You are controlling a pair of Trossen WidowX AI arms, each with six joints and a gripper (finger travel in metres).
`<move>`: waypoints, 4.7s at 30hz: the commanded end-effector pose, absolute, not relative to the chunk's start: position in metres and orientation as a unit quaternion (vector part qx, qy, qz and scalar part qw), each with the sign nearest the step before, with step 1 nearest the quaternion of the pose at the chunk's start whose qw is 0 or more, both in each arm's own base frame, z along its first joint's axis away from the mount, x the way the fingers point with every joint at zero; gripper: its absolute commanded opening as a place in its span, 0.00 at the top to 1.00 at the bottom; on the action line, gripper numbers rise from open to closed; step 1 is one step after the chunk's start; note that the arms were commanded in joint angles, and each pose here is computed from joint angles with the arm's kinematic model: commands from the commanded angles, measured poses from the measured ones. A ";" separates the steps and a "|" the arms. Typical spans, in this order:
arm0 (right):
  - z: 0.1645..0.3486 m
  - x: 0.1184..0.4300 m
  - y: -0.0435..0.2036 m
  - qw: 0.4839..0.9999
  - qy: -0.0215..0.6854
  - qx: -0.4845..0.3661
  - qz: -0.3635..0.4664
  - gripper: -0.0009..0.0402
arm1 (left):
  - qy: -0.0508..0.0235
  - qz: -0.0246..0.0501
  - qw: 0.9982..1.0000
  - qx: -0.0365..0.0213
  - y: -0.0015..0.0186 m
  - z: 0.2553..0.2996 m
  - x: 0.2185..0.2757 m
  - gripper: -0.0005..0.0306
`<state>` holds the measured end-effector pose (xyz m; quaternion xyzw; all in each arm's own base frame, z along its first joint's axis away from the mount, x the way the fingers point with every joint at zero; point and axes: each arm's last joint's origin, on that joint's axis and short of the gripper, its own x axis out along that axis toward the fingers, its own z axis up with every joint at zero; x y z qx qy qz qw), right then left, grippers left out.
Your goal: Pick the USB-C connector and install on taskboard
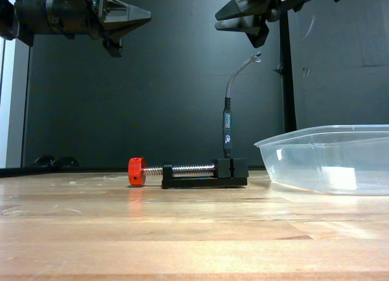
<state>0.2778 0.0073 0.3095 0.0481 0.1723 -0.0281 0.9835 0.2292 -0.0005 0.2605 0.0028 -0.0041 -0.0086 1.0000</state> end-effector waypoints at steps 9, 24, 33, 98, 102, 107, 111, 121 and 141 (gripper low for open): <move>0.300 0.253 -0.004 0.996 0.075 0.048 -0.011 0.97 | -0.004 -0.009 1.000 0.003 -0.0005 0.2605 0.2292 0.98; 0.282 0.233 -0.005 0.999 -0.016 0.047 -0.013 0.98 | -0.004 -0.009 1.000 0.003 -0.0005 0.2605 0.2292 0.98; 0.278 0.232 -0.005 0.999 -0.009 0.030 -0.013 0.98 | -0.004 -0.009 1.000 0.003 -0.0005 0.2605 0.2292 0.98; 0.261 0.229 -0.005 0.999 0.006 0.035 -0.014 0.98 | -0.004 -0.009 1.000 0.003 -0.0005 0.2605 0.2292 0.98; 0.261 0.229 -0.005 0.999 0.006 0.035 -0.014 0.98 | -0.004 -0.009 1.000 0.003 -0.0005 0.2605 0.2292 0.98; 0.261 0.229 -0.005 0.999 0.006 0.035 -0.014 0.98 | -0.004 -0.009 1.000 0.003 -0.0005 0.2605 0.2292 0.98; 0.261 0.229 -0.005 0.999 0.006 0.035 -0.014 0.98 | -0.004 -0.009 1.000 0.003 -0.0005 0.2605 0.2292 0.98; 0.261 0.229 -0.005 0.999 0.006 0.035 -0.014 0.98 | -0.004 -0.009 1.000 0.003 -0.0005 0.2605 0.2292 0.98; 0.261 0.229 -0.005 0.999 0.006 0.035 -0.014 0.98 | -0.004 -0.009 1.000 0.003 -0.0005 0.2605 0.2292 0.98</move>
